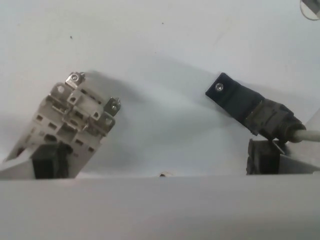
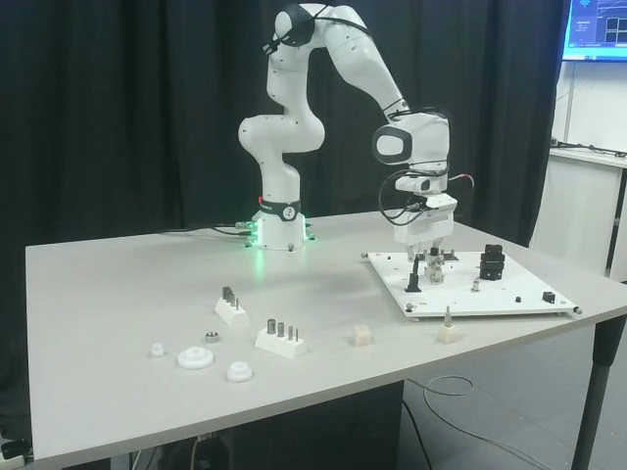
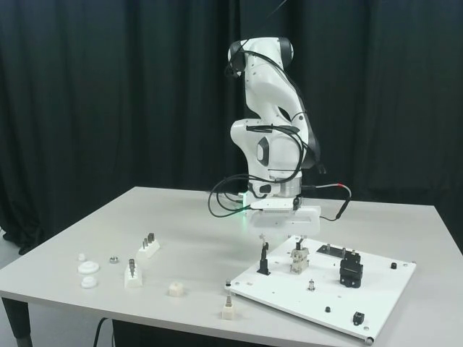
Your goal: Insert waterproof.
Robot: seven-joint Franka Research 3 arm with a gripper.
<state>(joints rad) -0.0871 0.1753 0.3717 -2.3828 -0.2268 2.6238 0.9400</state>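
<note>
In the wrist view the waterproof connector [image 1: 250, 107] is a black plug with a grey cable, and a black bracket at its far end is screwed to the white board [image 1: 165, 55]. A white and grey terminal block [image 1: 75, 117] stands across from it. My gripper [image 1: 157, 165] is open, with nothing between its fingers. One black fingertip [image 1: 50, 162] is by the terminal block. The other fingertip [image 1: 262, 157] is just beside the plug's cable end. In the room views the gripper [image 2: 423, 257] [image 3: 289, 242] hangs low over the board [image 2: 529, 299] [image 3: 376, 307].
A black post [image 3: 264, 260], a black block [image 3: 351, 271] and small pegs also stand on the board. To the left on the grey table are two white peg holders [image 2: 232, 304] [image 2: 280, 338], white gears [image 2: 196, 358], a small cube [image 2: 362, 336] and a peg block [image 2: 448, 331].
</note>
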